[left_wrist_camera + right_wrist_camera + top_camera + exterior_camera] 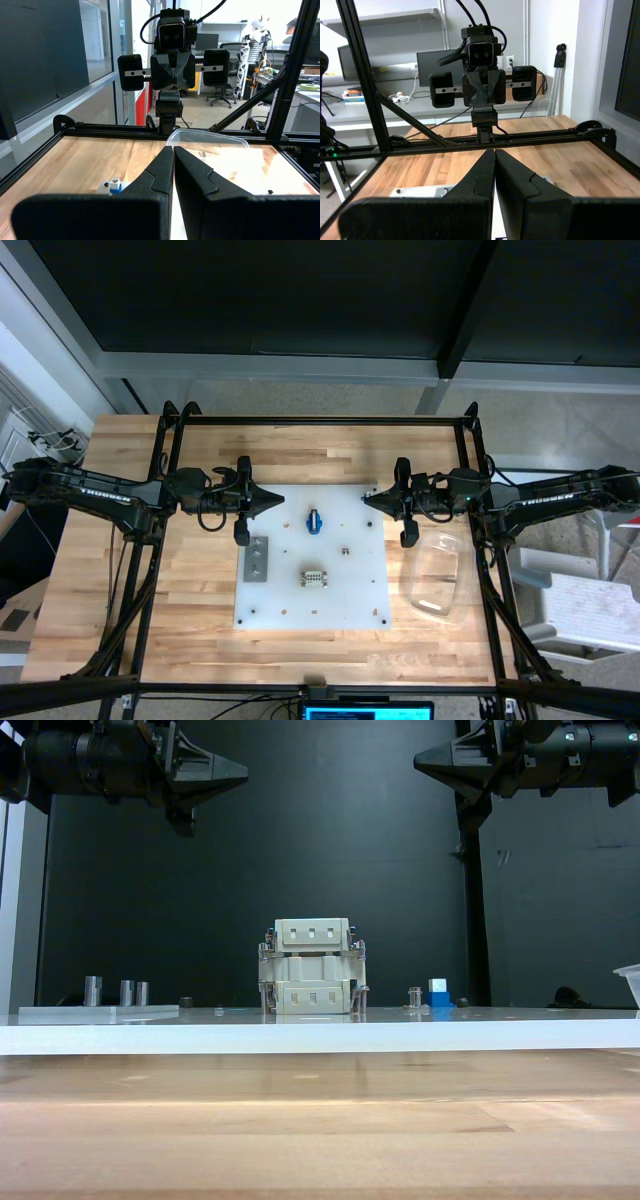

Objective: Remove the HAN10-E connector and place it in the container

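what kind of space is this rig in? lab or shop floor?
Probably a robotics lab: wooden table in a black frame, office chair and a monitor behind. The left pincer and the right pincer hang shut above the white board's far edge.

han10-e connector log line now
HAN10-E connector on board | container beside board | left gripper shut, high at left | right gripper shut, high at right

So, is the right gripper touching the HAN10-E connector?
Apart. The low view shows the right gripper high up, a wide gap from the HAN10-E connector; the left gripper hangs equally high opposite.
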{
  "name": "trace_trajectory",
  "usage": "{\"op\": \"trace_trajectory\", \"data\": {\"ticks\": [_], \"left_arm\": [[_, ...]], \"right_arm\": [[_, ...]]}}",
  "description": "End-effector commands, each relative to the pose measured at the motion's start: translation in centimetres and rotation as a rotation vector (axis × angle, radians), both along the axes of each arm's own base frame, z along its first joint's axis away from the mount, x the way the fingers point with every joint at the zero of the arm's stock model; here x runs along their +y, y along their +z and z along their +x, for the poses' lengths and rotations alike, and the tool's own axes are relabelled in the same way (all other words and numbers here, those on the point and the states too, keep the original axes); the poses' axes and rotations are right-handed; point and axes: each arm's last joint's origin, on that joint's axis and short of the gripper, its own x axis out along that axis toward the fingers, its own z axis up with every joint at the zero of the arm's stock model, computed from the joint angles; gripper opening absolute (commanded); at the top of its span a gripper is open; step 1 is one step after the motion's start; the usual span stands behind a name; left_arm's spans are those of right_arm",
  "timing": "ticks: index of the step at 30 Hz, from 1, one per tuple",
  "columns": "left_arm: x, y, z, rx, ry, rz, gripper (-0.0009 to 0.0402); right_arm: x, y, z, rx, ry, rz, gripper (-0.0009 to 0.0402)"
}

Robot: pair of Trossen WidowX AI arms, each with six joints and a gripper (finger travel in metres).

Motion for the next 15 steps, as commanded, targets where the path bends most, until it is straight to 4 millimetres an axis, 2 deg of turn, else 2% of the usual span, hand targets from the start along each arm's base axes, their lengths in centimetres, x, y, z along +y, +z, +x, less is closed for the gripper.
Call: {"op": "trace_trajectory", "data": {"ticks": [1,8,15], "left_arm": [[0.0,0.0,0.0,0.000,0.000,0.000,0.0000],[0.0,0.0,0.0,0.000,0.000,0.000,0.0000],[0.0,0.0,0.0,0.000,0.000,0.000,0.0000]], "right_arm": [[0.0,0.5,0.1,0.019,0.001,0.005,0.0000],[0.0,2.2,0.6,0.120,0.001,0.014,0.0000],[0.3,3.9,2.4,0.297,0.050,0.017,0.0000]]}}
